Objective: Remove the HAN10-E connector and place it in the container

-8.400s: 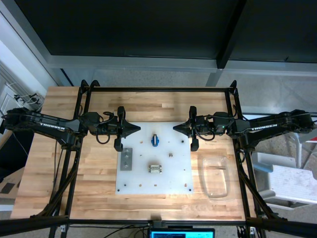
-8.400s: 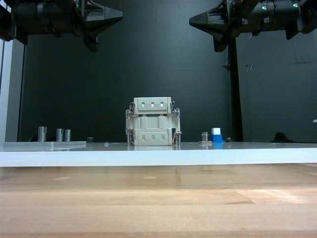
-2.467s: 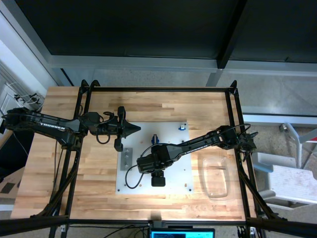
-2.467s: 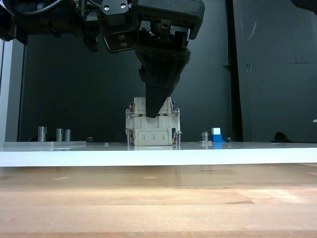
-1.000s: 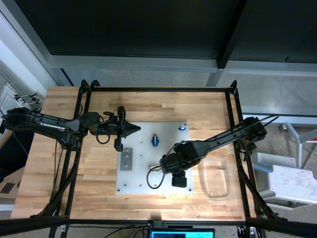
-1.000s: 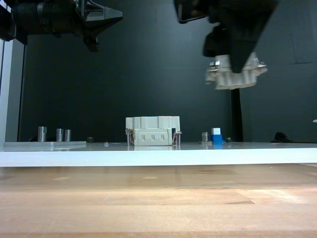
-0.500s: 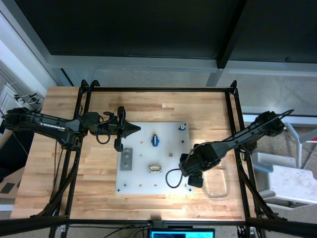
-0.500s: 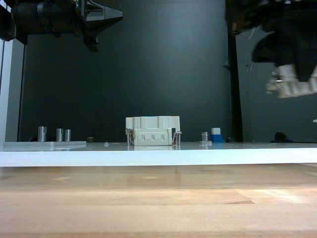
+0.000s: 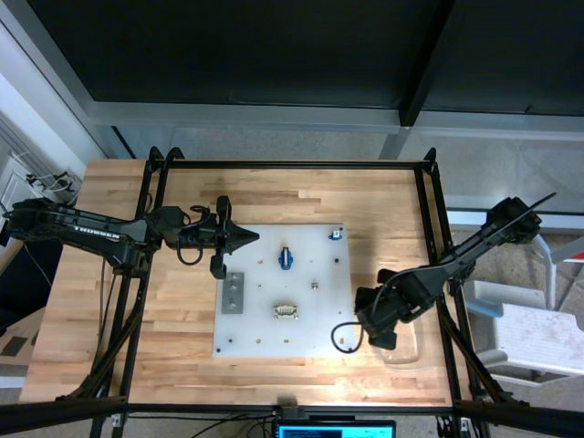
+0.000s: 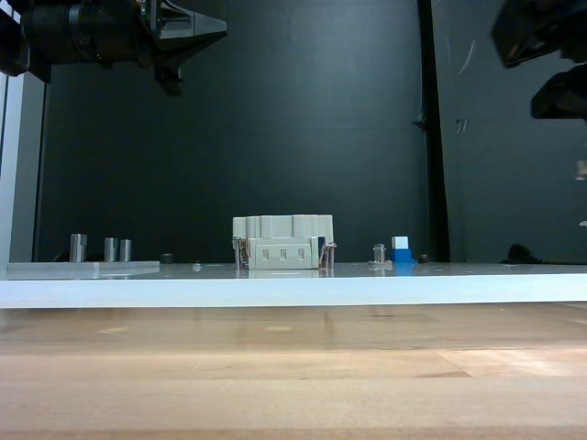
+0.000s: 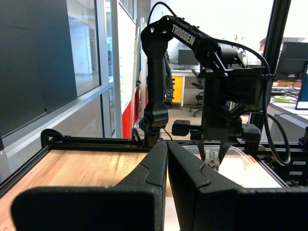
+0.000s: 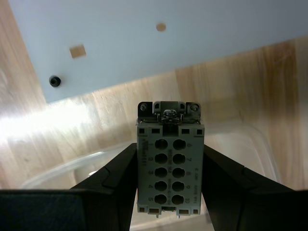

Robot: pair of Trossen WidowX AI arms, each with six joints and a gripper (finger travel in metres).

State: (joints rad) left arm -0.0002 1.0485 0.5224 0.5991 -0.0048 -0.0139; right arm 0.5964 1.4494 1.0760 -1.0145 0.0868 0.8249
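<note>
Beige rectangular HAN10-E connector (image 12: 169,161), pin holes showing, sits clamped in the right end effector (image 9: 380,317), held above the board-side edge of the clear plastic container (image 9: 412,353) on the wooden worktop (image 9: 155,319); the left end effector (image 9: 245,238), fingers pressed together, hangs over the white square board (image 9: 265,339) near its far-left corner.
</note>
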